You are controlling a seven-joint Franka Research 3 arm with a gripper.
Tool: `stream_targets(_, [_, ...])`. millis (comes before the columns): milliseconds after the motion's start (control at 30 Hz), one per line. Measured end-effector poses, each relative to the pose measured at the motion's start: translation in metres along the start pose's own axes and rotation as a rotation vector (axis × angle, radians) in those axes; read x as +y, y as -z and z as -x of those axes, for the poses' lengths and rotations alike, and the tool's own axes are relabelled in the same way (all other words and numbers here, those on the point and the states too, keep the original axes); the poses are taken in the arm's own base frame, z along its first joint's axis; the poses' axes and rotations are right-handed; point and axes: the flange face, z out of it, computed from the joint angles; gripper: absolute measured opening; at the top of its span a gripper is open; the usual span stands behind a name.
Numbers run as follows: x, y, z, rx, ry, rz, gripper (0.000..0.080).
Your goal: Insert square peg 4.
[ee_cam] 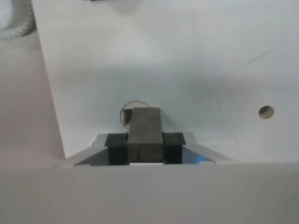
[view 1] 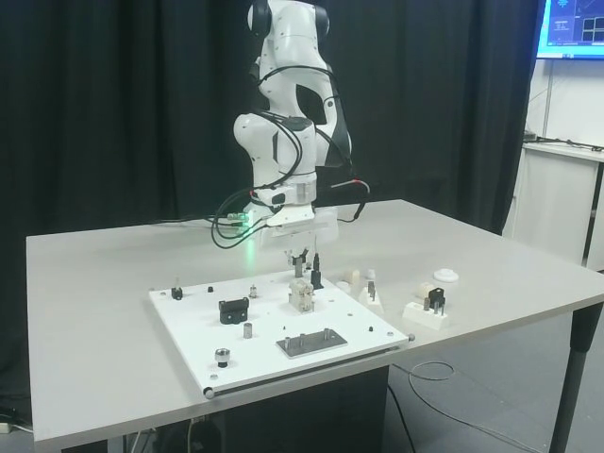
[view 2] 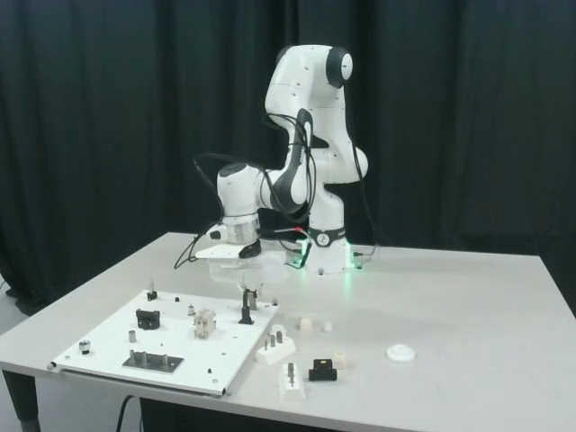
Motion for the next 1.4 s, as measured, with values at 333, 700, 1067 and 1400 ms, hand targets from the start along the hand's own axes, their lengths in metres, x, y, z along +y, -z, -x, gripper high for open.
stream_targets(333, [-0.0001,-0.0002,0.0003,-0.001,0.002,0.000,0.0154])
stream_targets(700, [0.0001,-0.0003,0.0019,-0.011,0.002,0.002,0.0154])
stream_targets(1067, [-0.0007,-0.0002,0.0025,-0.012,0.004,0.002,0.0154])
stream_targets(1400, [-0.0043,-0.0002,0.0012,0.013,0.009,-0.004,0.0154])
